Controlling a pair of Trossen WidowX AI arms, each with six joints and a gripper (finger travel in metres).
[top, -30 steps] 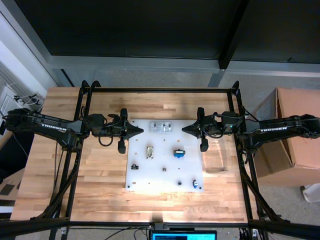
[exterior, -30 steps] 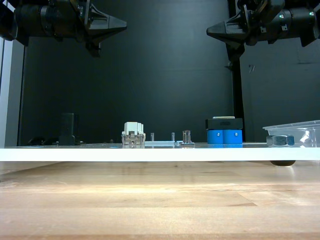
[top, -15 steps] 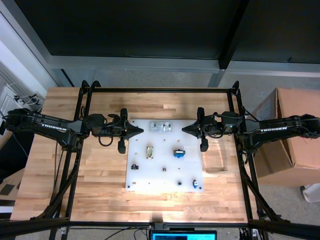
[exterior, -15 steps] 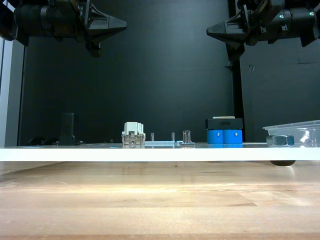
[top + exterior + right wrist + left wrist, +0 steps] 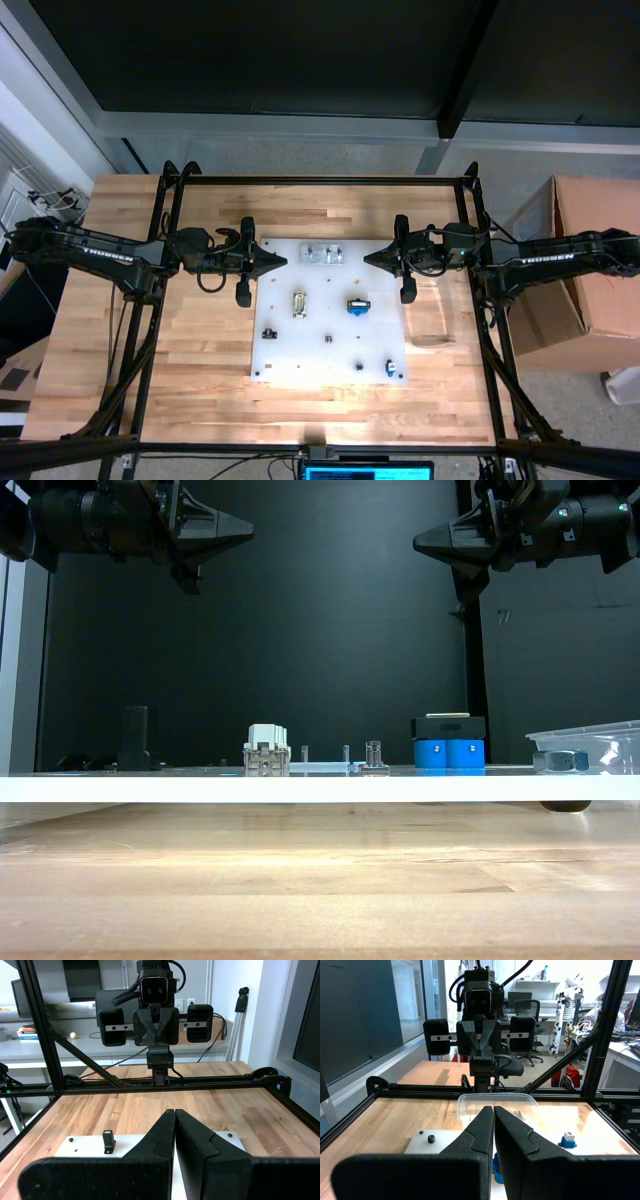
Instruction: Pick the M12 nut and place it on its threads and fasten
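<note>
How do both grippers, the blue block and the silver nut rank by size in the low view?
1. Left gripper and right gripper, shut, high over the board: alike.
2. Blue block.
3. Silver nut, unheld, at board level before the clear tray.

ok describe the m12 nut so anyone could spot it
Find the white board, with the left gripper and right gripper both shut, high over its far half. Near its near right edge the M12 nut sits on its stud, in front of the clear tray. It is the only small silver hexagon there.

Your light wooden bench (image 5: 200, 390) sits in a black metal frame (image 5: 320, 181), with a brown cardboard box (image 5: 590, 270) off its right edge.
</note>
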